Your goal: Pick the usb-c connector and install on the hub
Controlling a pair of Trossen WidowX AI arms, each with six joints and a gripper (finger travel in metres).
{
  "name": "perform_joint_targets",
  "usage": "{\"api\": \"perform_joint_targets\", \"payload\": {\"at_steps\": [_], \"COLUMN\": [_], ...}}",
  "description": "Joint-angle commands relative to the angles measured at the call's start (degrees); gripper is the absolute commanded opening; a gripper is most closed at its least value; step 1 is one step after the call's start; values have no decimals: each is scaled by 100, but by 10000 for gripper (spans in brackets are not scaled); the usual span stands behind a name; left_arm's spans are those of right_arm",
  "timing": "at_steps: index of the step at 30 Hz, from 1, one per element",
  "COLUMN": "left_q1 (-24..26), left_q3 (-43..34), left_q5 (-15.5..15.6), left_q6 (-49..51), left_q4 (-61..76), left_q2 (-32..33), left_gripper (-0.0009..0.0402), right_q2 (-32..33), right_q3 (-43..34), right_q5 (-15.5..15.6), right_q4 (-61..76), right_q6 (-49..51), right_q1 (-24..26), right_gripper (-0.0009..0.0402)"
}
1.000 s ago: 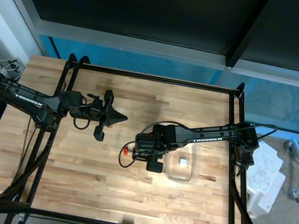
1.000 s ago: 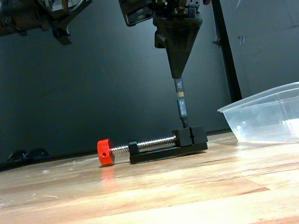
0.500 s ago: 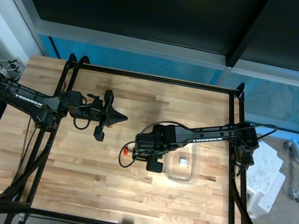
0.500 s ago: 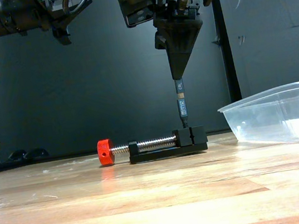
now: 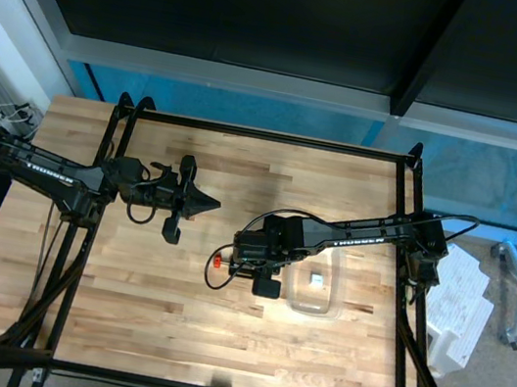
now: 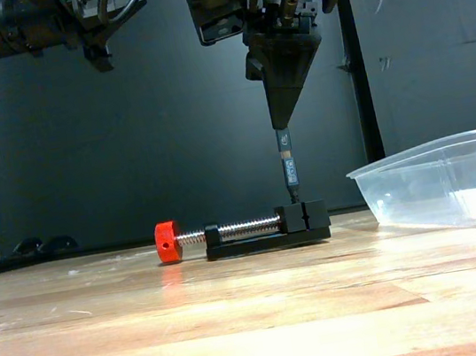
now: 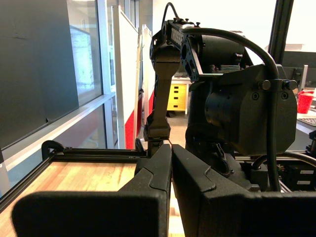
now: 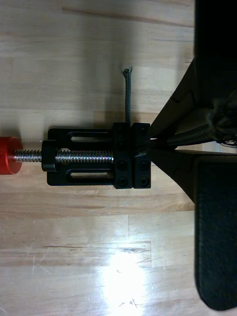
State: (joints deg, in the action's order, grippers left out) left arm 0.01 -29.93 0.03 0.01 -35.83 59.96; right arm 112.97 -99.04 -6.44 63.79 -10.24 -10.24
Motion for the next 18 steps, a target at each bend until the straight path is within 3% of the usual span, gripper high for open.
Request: {"api": "perform_joint_targets", "payload": {"at_steps": [1, 18], "left_q1": [0, 0], "left_q3": [-2, -2], "left_q5": [-2, -2], "left_q6": [0, 0], "left_q4": [-2, 0], "left_q2": [2, 2], "left_gripper": [0, 0], "right_q2": [-2, -2], "right_q3": [2, 37], "right_q5": [-2, 0], "right_q4": [0, 24], "right_q6": [0, 4], "right_q1": [-2, -2], "right_gripper": [0, 0]}}
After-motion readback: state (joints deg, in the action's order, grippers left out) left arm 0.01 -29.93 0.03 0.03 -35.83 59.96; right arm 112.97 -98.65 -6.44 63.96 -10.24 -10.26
